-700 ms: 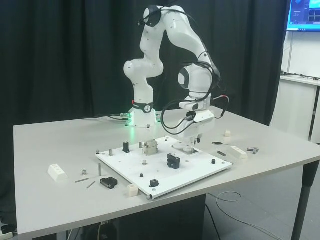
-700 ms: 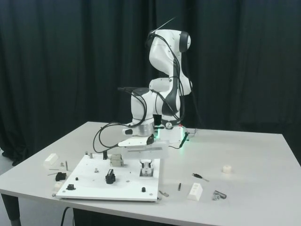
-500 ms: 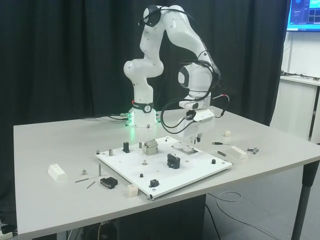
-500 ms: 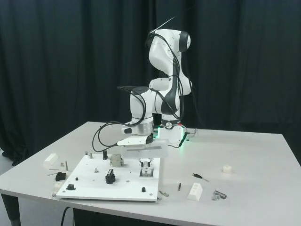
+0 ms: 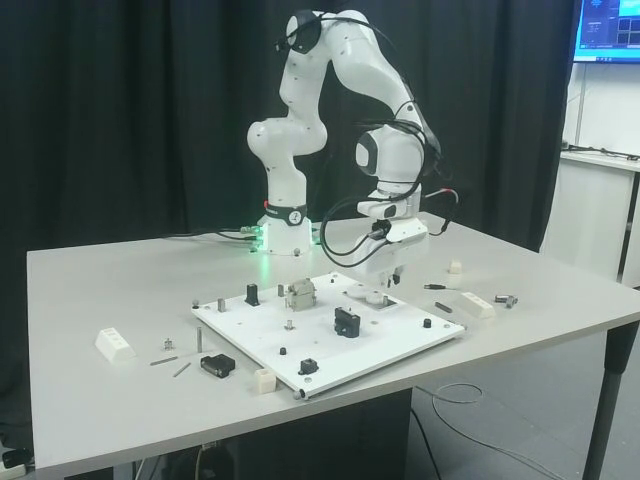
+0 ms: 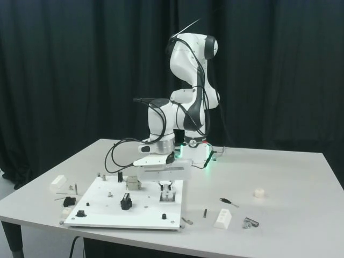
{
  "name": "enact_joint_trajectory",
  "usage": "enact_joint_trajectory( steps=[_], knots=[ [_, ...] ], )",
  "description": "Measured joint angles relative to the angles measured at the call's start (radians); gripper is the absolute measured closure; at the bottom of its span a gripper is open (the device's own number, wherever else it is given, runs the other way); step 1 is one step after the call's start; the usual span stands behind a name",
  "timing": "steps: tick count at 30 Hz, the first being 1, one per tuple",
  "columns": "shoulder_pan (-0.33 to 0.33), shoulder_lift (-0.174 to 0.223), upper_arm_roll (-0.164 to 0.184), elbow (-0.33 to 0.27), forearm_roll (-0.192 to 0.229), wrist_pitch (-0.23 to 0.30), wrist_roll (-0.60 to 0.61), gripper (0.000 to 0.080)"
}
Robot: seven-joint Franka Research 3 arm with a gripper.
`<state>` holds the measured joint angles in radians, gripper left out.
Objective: Place small gear.
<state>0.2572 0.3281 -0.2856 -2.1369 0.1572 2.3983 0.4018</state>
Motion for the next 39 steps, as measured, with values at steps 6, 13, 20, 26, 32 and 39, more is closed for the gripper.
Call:
enact_joint_trajectory(
  steps=[6, 13, 20, 26, 32, 39],
  knots=[
    [0.002, 0.0, 0.001, 0.001, 0.0, 0.0, 0.0, 0.0604],
    [0.015, 0.0, 0.003, 0.001, 0.0, 0.0, 0.0, 0.0604],
    [0.037, 0.0, 0.01, 0.001, 0.005, 0.0, 0.0, 0.0604],
    [0.058, 0.0, 0.034, -0.006, 0.023, 0.0, 0.005, 0.0604],
    [0.086, 0.001, 0.06, -0.022, 0.045, 0.001, 0.025, 0.0604],
    [0.126, 0.006, 0.079, -0.049, 0.047, 0.022, 0.064, 0.0604]
  ],
)
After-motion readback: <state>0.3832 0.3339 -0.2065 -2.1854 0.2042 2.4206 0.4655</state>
